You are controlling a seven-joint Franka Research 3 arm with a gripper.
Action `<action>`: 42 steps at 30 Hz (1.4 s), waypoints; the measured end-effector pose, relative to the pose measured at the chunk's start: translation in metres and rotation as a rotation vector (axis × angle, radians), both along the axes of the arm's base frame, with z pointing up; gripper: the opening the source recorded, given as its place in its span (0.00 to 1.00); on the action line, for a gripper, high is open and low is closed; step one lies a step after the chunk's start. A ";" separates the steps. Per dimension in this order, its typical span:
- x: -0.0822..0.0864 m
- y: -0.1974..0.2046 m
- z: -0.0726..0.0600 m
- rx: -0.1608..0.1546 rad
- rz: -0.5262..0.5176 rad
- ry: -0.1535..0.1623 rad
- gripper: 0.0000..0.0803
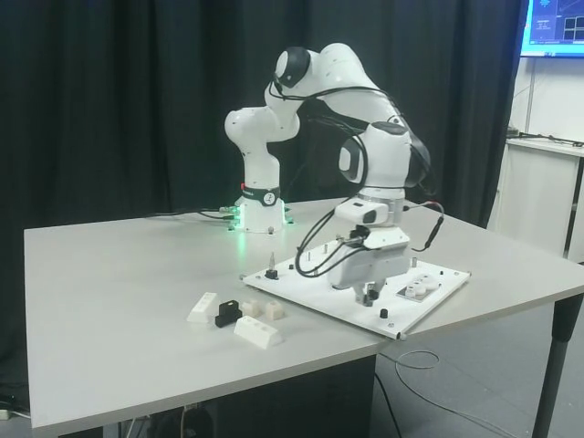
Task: Place bolt 4.
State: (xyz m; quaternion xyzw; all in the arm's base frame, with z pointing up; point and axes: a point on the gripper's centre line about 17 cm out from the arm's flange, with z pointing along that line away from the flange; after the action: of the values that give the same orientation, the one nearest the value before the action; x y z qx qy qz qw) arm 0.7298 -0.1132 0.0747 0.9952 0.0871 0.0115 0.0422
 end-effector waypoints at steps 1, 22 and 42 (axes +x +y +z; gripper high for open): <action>-0.001 -0.005 0.000 -0.001 -0.005 0.001 0.28; -0.017 -0.069 -0.033 0.008 -0.029 -0.024 0.28; -0.015 -0.089 -0.057 -0.004 -0.010 -0.059 0.28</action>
State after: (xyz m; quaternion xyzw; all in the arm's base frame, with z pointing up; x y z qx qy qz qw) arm 0.7144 -0.2017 0.0179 0.9948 0.0807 0.0403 0.0466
